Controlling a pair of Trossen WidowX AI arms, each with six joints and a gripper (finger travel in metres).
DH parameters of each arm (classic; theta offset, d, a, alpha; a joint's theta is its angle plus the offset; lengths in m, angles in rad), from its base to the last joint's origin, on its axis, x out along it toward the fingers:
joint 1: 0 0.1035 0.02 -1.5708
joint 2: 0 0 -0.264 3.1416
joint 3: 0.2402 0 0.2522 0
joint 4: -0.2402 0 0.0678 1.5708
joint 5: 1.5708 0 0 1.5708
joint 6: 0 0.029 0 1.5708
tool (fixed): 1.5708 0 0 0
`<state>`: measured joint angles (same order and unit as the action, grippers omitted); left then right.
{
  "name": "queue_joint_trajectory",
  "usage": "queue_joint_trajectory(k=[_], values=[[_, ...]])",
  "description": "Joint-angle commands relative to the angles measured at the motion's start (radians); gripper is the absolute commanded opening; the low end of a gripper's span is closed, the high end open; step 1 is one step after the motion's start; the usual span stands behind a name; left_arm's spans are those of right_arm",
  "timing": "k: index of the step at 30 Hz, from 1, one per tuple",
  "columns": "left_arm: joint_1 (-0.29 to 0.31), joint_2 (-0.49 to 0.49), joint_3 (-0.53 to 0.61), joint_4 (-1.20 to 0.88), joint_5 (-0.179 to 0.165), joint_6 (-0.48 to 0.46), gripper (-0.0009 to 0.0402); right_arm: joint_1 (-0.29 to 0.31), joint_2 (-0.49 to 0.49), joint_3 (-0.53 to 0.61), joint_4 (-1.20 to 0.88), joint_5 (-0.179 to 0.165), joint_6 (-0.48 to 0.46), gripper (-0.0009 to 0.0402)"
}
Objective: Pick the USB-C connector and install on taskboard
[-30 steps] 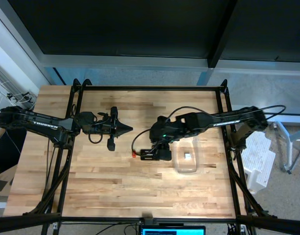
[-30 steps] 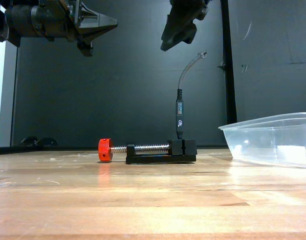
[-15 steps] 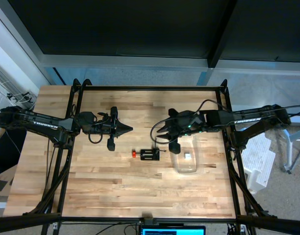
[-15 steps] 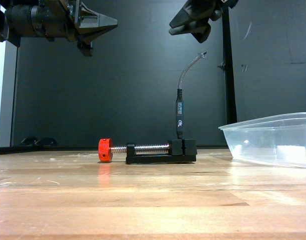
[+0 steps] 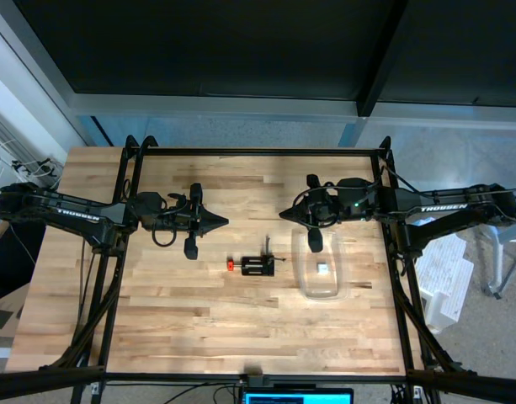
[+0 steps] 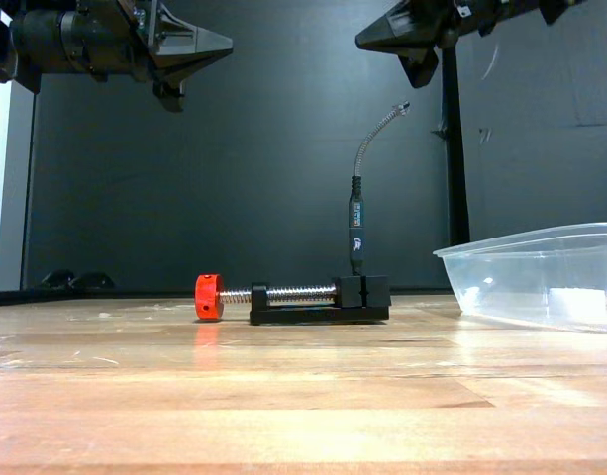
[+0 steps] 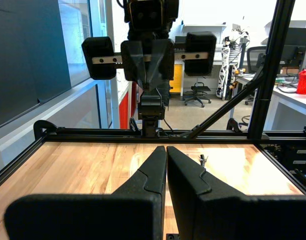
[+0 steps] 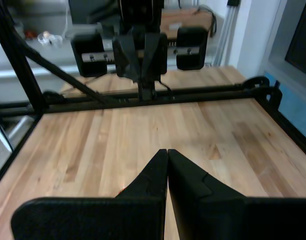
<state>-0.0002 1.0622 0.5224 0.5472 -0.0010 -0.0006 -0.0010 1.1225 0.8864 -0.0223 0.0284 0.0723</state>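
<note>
The right claw (image 5: 283, 215), pressed together and empty, has pulled back from the taskboard (image 5: 258, 266) and now hangs high over the bench (image 5: 199, 320). The USB-C connector (image 6: 355, 226) stands upright in the taskboard. The left claw (image 5: 226, 222), also pressed together, stays parked.

we count 2 grippers: left gripper (image 5: 222, 222) nearer the tabletop's (image 5: 199, 320) left edge, right gripper (image 5: 283, 215) nearer its right edge | 1 taskboard (image 5: 258, 267) | 1 connector (image 6: 355, 226) | 1 tray (image 6: 501, 282) | 1 cube (image 5: 322, 268)
</note>
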Motion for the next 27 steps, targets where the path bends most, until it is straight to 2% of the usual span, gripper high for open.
queue_joint_trajectory(k=[1,14,27], values=[[0.0,0.0,0.0,0.0,0.0,0.0,0.0,0.0,-0.023,-0.039,0.067,-0.004,-0.003,0.0],[0.0,0.0,0.0,0.0,0.0,0.0,0.0,0.0,-0.076,-0.206,0.332,-0.007,-0.002,0.0],[0.0,0.0,0.0,0.0,0.0,0.0,0.0,-0.001,-0.1,-0.306,0.475,-0.006,0.001,0.0]])
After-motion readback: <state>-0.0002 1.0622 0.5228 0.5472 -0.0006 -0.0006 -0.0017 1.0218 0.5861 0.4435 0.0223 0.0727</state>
